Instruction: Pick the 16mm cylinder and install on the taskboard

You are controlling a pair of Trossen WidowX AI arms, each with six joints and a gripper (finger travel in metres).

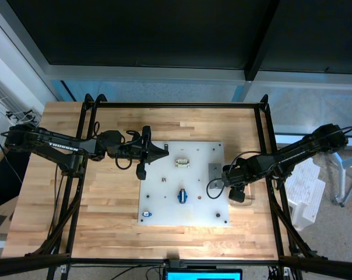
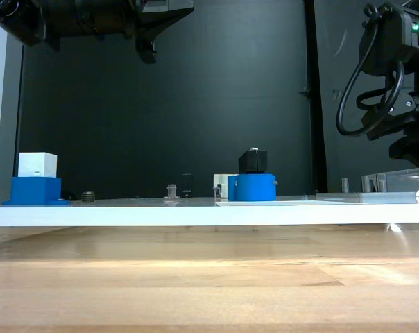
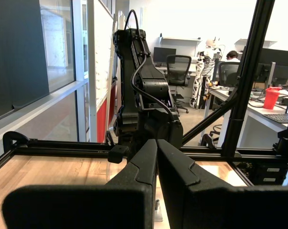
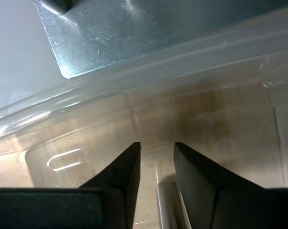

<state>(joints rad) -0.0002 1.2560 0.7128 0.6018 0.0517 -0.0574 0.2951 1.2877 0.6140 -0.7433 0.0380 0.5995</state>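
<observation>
The right gripper [image 4: 157,147] hung low in the clear tray [image 4: 220,119], just beside the right edge of the white board [image 1: 164,201]. Its fingers were parted around the small metal peg [image 4: 169,206], which lay in the tray. Farther back, the left gripper [image 3: 157,143] hovered above the board's far left corner, fingers pressed together.

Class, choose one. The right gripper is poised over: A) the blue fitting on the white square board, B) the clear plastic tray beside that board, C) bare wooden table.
B: the right gripper, fingers apart, hangs over the clear plastic tray; the left gripper is shut, high over the white square board, on its left side.
</observation>
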